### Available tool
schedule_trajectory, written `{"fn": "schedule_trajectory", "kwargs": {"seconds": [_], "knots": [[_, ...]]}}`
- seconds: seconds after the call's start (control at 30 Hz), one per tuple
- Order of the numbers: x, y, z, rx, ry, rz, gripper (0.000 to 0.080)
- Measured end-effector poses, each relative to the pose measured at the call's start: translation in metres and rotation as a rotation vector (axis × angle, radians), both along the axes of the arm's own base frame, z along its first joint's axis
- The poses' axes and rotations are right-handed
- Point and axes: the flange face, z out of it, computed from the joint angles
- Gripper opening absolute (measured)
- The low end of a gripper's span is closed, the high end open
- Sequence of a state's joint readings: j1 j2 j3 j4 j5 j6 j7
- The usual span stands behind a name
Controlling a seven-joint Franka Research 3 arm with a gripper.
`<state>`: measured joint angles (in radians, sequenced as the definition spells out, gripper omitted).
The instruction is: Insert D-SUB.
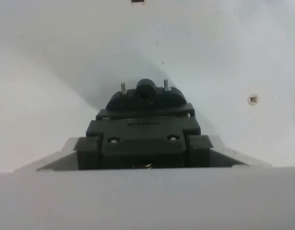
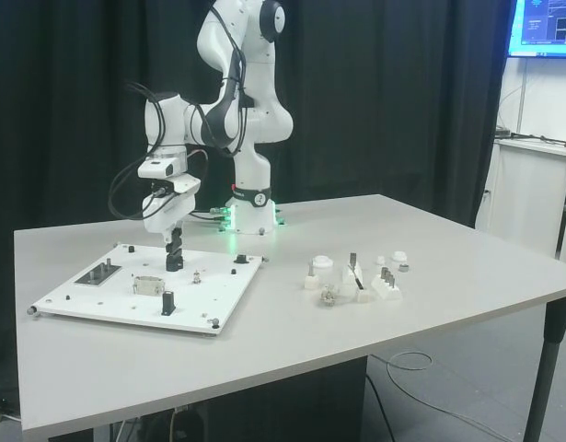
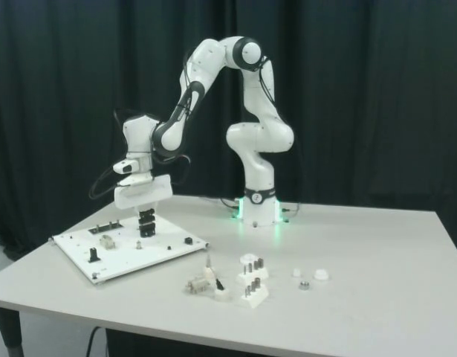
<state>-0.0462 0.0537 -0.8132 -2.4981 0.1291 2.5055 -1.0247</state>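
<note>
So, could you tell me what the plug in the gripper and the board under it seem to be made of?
The plug looks like matte black moulded plastic, with small shiny screw heads and two thin metal-looking pins at its far end. The board looks like a smooth white rigid sheet, plastic or painted metal; the pictures cannot settle which.

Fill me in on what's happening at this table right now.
The white robot arm holds a black D-SUB connector in its gripper, just above the white board at one side of the grey table. The gripper is shut on the connector, which hangs above the board and is not yet plugged in. A cluster of small white holders sits untouched further along the table.
</note>
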Motion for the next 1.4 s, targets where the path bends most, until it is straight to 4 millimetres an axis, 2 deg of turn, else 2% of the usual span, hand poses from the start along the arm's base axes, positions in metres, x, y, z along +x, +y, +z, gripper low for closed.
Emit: {"fn": "schedule_trajectory", "kwargs": {"seconds": [1.4], "knots": [[0.0037,0.0032,-0.0019,-0.024,0.017,0.038,0.0382]]}}
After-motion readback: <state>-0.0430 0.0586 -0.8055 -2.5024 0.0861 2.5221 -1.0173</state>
